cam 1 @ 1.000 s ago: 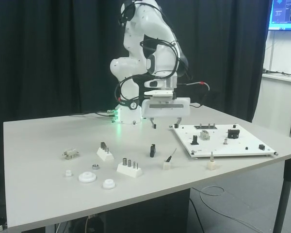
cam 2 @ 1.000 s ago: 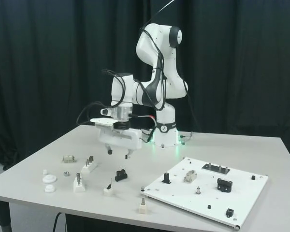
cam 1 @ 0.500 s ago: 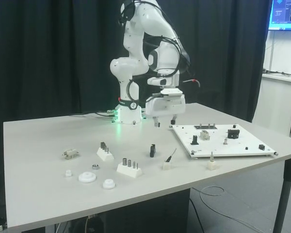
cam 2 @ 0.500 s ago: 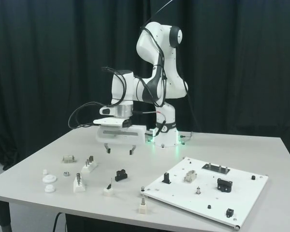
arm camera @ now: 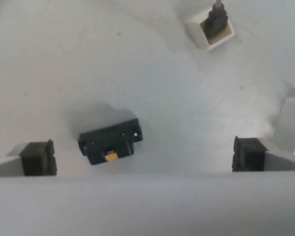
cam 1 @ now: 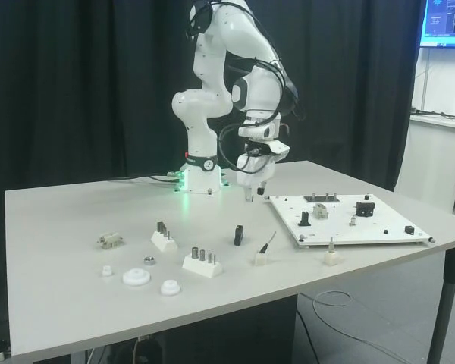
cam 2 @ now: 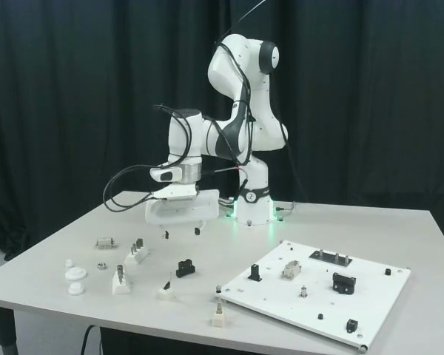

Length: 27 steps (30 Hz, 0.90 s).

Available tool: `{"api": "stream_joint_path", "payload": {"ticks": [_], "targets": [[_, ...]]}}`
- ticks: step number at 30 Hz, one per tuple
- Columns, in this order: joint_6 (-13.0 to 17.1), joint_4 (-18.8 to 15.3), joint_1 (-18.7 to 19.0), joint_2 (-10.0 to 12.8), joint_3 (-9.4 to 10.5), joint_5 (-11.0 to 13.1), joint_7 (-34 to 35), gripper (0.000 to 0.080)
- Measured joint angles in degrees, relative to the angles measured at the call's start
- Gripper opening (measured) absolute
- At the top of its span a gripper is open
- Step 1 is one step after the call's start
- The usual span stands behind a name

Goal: Pick D-SUB.

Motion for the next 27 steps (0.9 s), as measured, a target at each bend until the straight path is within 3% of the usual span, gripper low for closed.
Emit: {"api": "stream_joint_path", "payload": {"ticks": [12,27], "targets": [[0.0,0.98,-0.25,3.26,-0.64,-0.66,-13.24,0.08],[-0.26,0.85,-0.82,6.0,-0.63,-0.66,-16.3,0.08]]}}
